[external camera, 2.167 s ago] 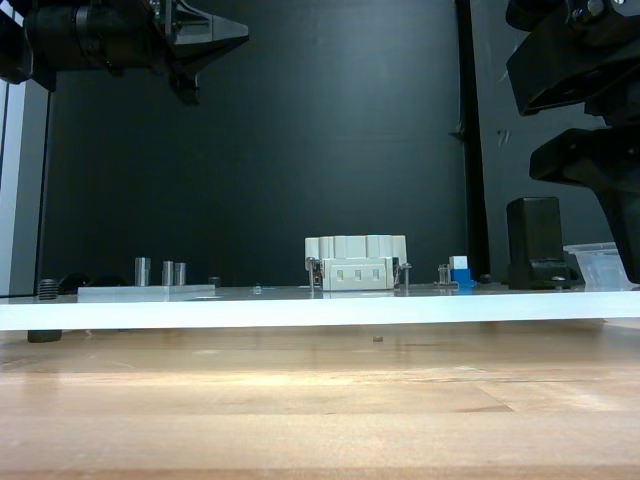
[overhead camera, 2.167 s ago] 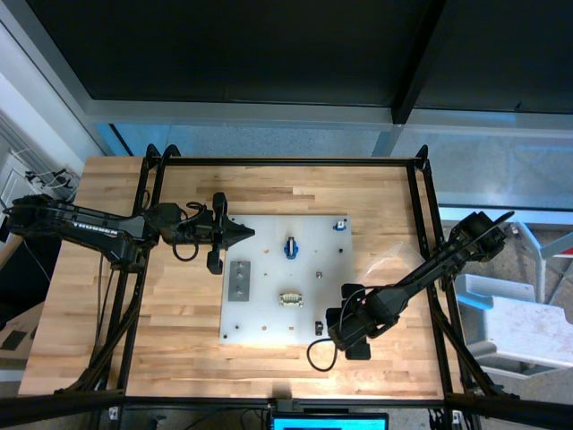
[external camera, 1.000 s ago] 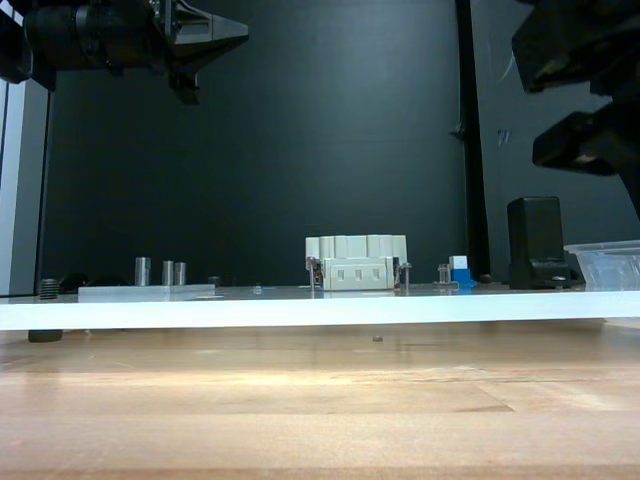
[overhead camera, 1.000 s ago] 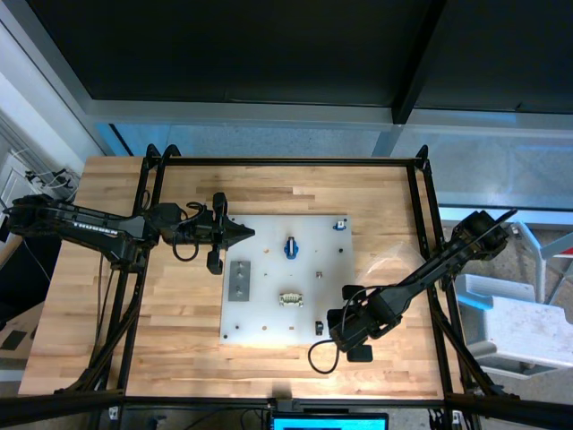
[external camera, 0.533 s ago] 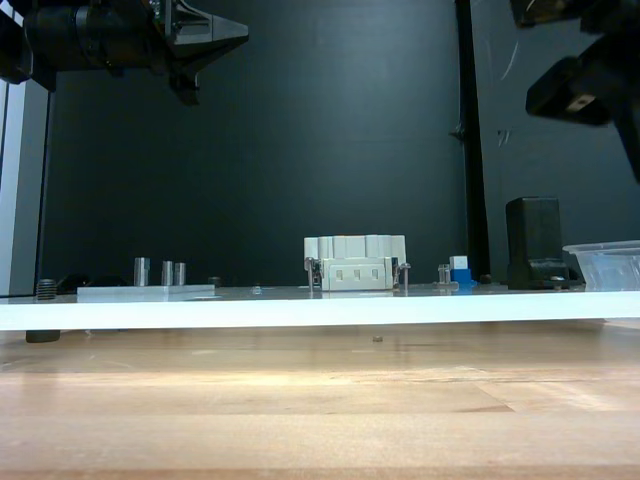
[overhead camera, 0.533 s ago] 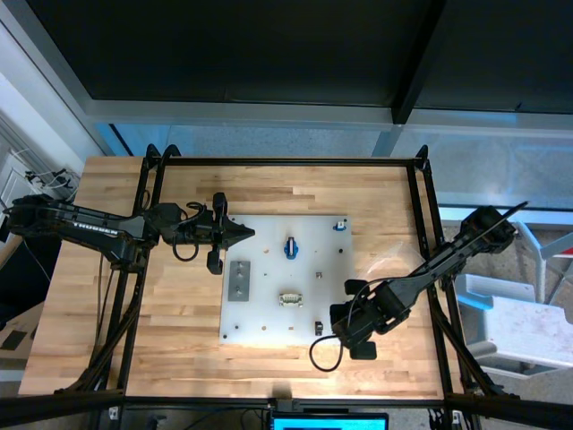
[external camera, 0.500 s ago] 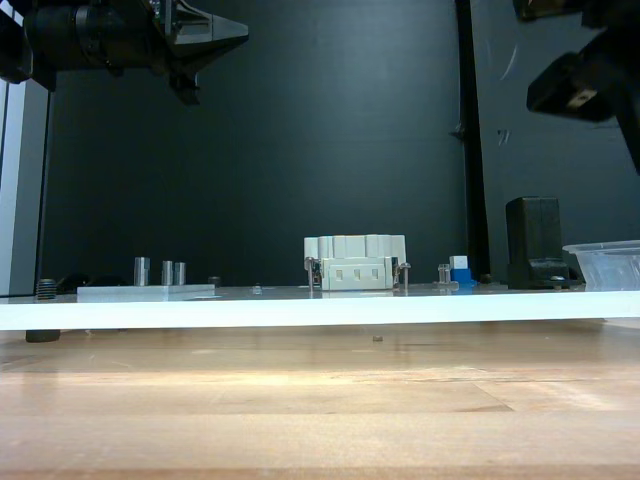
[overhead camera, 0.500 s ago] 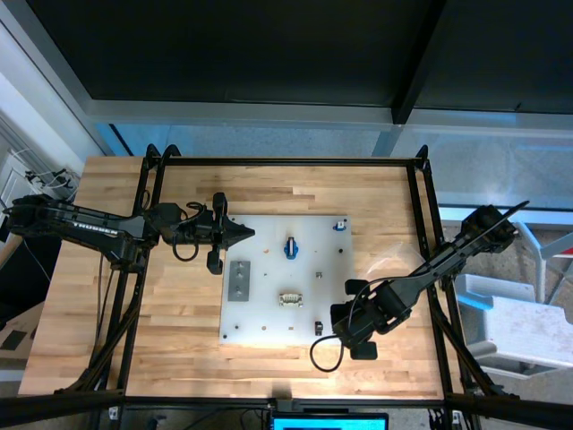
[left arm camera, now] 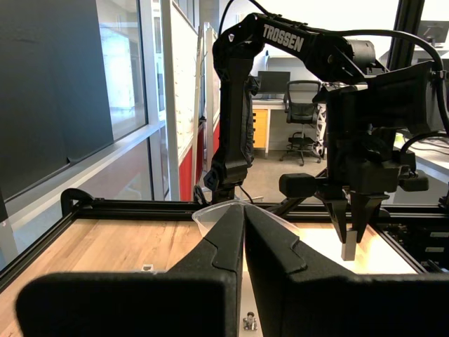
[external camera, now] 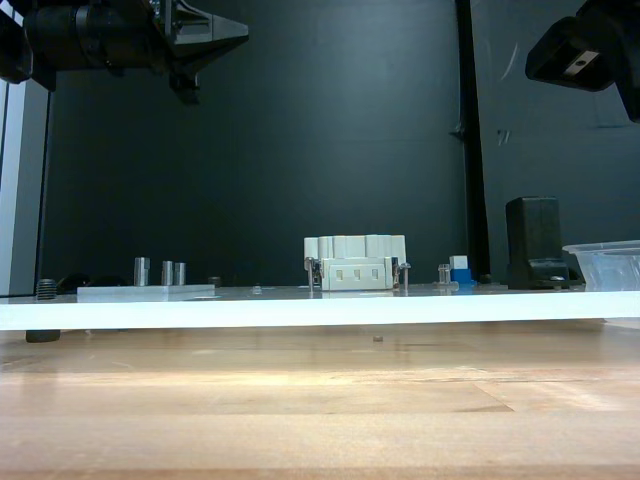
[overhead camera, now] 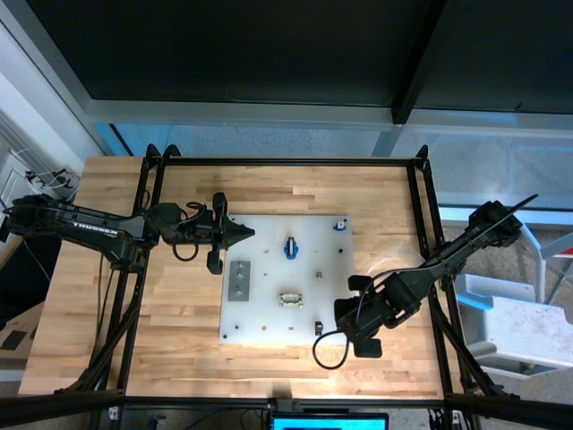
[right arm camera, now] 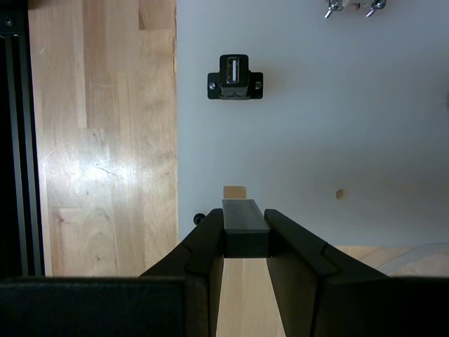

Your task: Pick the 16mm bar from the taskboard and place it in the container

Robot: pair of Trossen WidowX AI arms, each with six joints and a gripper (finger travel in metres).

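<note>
My right gripper (right arm camera: 244, 220) is shut on the 16mm bar (right arm camera: 245, 233), a short dark stub held between its fingertips. It hangs above the near right corner of the white taskboard (right arm camera: 365, 126). From the left wrist camera the bar (left arm camera: 349, 247) shows hanging below the right fingers. In the high view the right gripper (overhead camera: 352, 315) is beside the board's right edge, and the clear container (overhead camera: 383, 262) lies just beyond it. In the low view the container (external camera: 605, 262) sits at the far right. My left gripper (overhead camera: 242, 233) is shut and empty, high over the board's far left corner.
On the taskboard (overhead camera: 269, 309) sit a grey block with three holes (overhead camera: 239, 279), a blue part (overhead camera: 291, 247), a white connector (overhead camera: 289, 298) and a small black fitting (right arm camera: 235, 86). A black frame (overhead camera: 286, 162) borders the table.
My right gripper has risen and drifted right and toward the near edge, carrying the bar. The left arm has not moved.
</note>
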